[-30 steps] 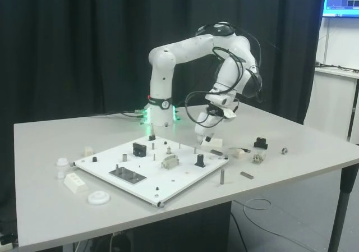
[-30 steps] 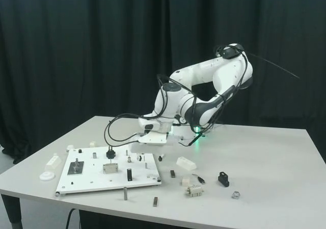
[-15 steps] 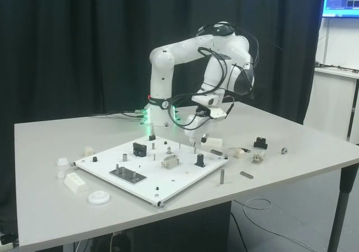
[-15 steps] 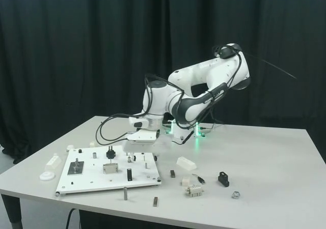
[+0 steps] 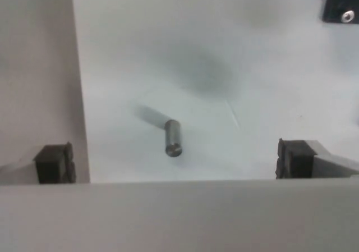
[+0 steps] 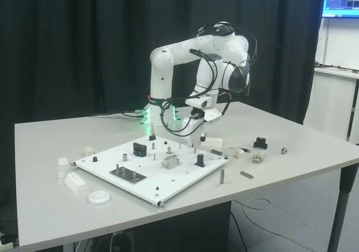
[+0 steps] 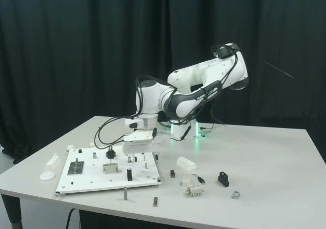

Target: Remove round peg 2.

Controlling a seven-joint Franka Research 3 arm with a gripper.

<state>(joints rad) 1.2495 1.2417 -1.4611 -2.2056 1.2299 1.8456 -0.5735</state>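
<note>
White assembly board [image 5: 235,55] on grey table [image 6: 45,134]; black block [image 5: 339,8] at board's far part. Round peg [image 5: 173,138] upright near board edge, between fingertips, untouched. Gripper [image 5: 174,159] spread wide above.

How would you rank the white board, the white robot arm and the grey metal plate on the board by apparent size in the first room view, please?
1. white robot arm, about as wide as the board but far taller
2. white board
3. grey metal plate, clearly the smallest

The board lies nearer the camera, so the top two are less certain.
</note>
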